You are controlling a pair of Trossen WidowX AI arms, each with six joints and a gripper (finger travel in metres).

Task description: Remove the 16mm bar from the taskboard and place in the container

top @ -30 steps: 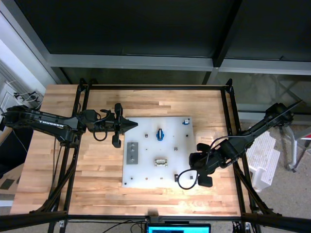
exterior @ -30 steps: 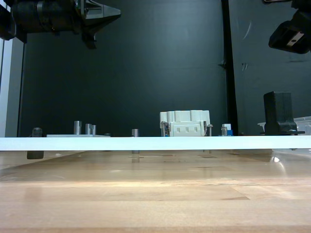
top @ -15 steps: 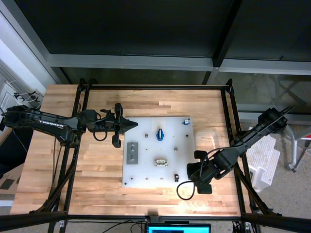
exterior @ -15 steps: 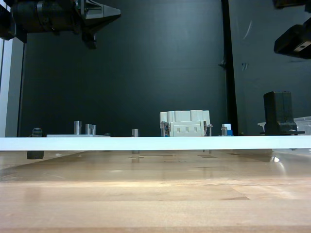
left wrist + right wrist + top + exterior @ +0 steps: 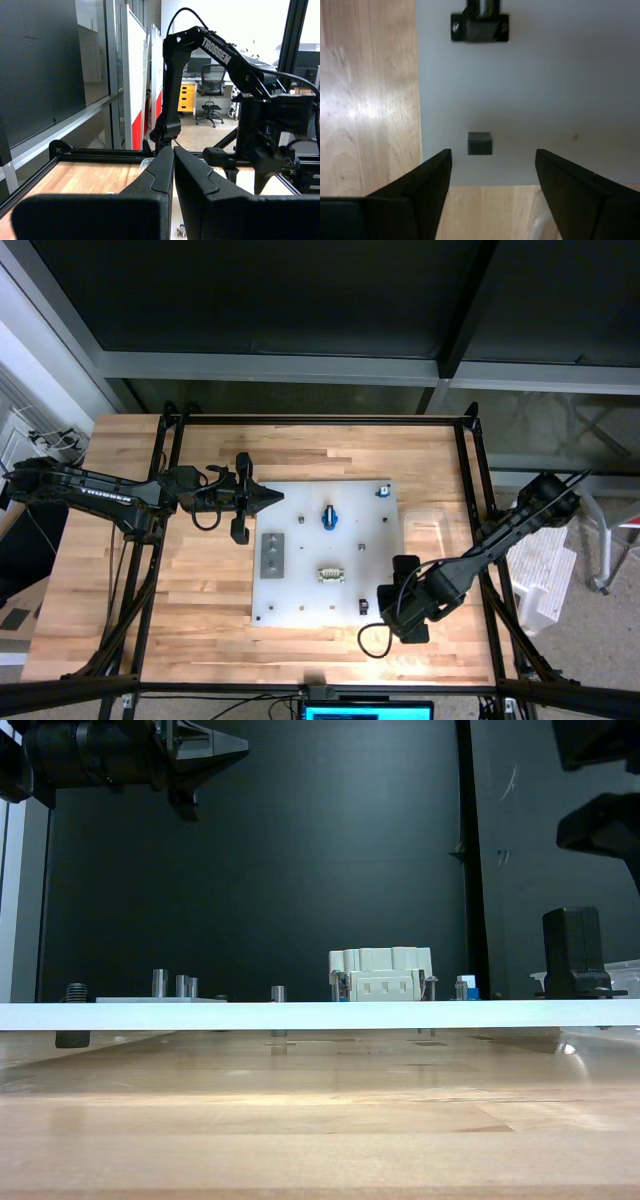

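Taskboard (image 5: 545,90) with 16mm bar (image 5: 480,143) beneath released right tool (image 5: 492,161); left tool (image 5: 173,152) clenched, empty, high by its far-left corner.

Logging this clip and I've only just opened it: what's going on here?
The right gripper hovers with jaws open above the near-right corner of the taskboard, roughly over the 16mm bar. The bar stands in the board, near a small black component. Nothing is gripped yet. The container sits just off the board's right edge. The left gripper is held high over the board's far-left corner, jaws shut and holding nothing.
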